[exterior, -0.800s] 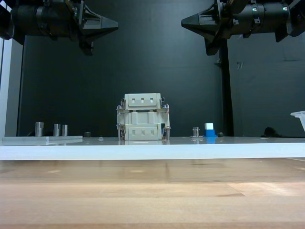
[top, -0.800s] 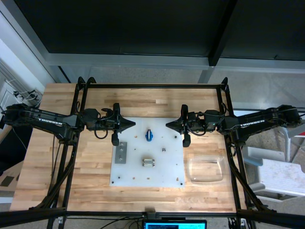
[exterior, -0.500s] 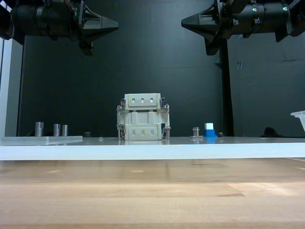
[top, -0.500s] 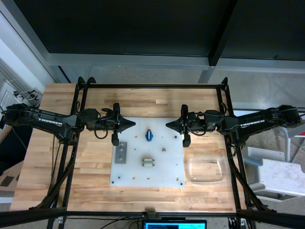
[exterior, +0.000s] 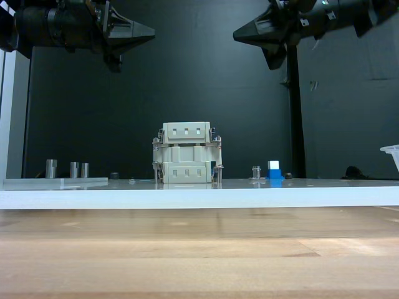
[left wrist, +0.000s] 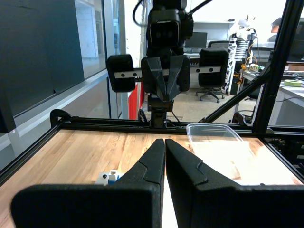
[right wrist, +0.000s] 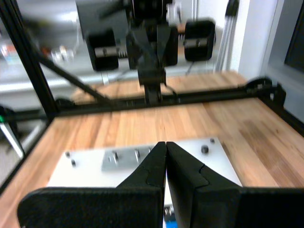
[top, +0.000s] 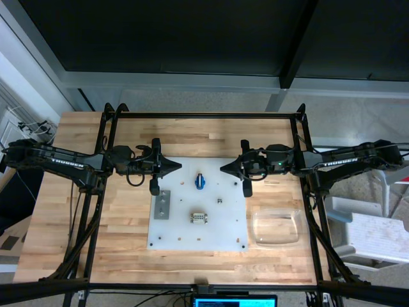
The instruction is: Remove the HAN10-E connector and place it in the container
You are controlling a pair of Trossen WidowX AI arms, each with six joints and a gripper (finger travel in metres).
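Right pincer [top: 222,169], closed and empty, has just tipped downward, high beyond the pale grey-beige rectangular HAN10-E connector [top: 199,218]; left pincer [top: 180,167], closed, stays parked likewise. Approach is only beginning.

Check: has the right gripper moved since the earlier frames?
Yes. Right gripper dipped and edged inward, away from the black post. Left gripper hangs high opposite, shut.

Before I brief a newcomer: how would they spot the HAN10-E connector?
Find the white board mid-table; the shut left end effector and shut right end effector hover above its far end. Near the board's centre stands the HAN10-E connector: a small pale beige block, unlike the blue knob behind it or the longer grey block to its left.
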